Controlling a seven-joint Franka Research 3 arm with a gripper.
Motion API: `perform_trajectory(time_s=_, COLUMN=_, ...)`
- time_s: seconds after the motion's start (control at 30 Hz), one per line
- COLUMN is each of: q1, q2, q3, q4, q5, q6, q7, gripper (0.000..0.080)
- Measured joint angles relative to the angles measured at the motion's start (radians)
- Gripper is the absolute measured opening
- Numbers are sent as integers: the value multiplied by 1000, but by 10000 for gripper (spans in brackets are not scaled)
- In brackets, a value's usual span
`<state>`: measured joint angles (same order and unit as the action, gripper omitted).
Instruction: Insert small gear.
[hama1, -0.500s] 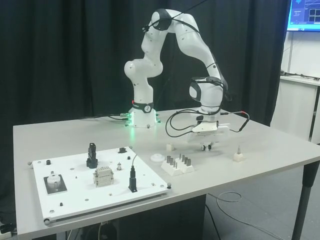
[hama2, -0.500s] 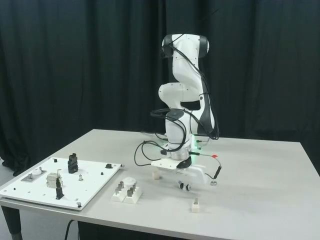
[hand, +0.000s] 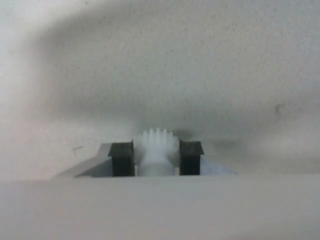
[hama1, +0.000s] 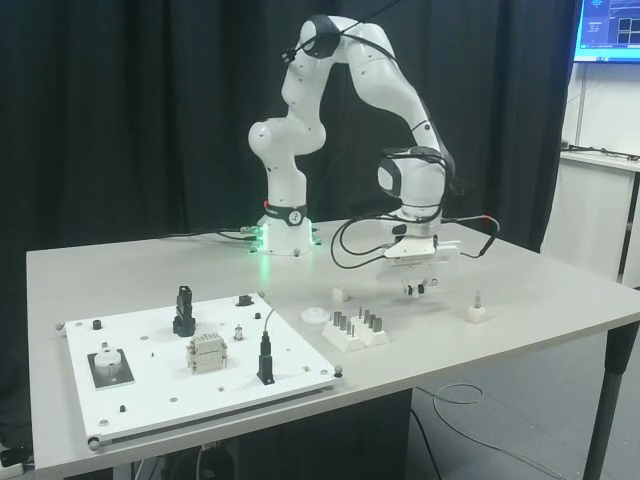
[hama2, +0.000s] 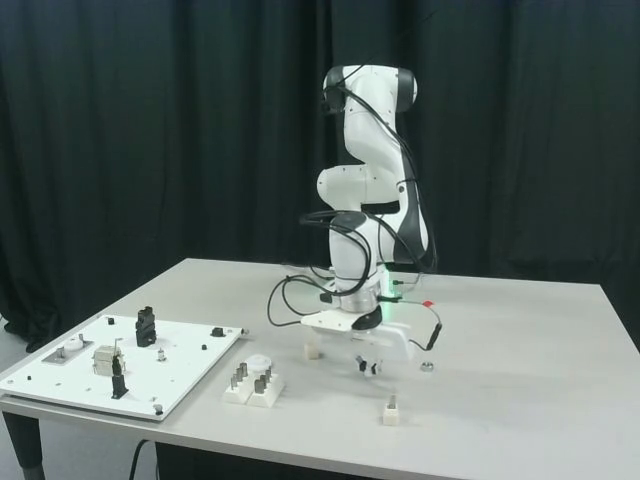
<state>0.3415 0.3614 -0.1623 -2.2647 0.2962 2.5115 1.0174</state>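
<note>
The pincer (hand: 156, 157) grips the gear (hand: 157, 145) above the surface (hama1: 540, 290). Keep it level while carrying toward the board (hama1: 160, 375).

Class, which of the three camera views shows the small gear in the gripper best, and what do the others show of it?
The wrist view: the small gear fills the gap between the black fingers, teeth visible. In both room views the gripper hangs above the grey table, and the gear is too small to make out.
</note>
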Motion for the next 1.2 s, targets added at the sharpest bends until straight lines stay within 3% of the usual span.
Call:
perform_trajectory(time_s=0.27, q1=0, q2=-33, q3=-23, q4=1, q5=-8, q6=15, q7=-12, gripper=190)
perform_trajectory(time_s=0.43, q1=0, q2=-53, q3=-65, q4=11, q5=-39, q6=23, q7=-27, gripper=190)
perform_trajectory(time_s=0.77, q1=-1, q2=-69, q3=-193, q4=70, q5=-115, q6=18, q7=-100, gripper=190)
perform_trajectory(time_s=1.2, q1=-26, q2=-67, q3=-369, q4=166, q5=-127, q6=-33, q7=-311, gripper=190)
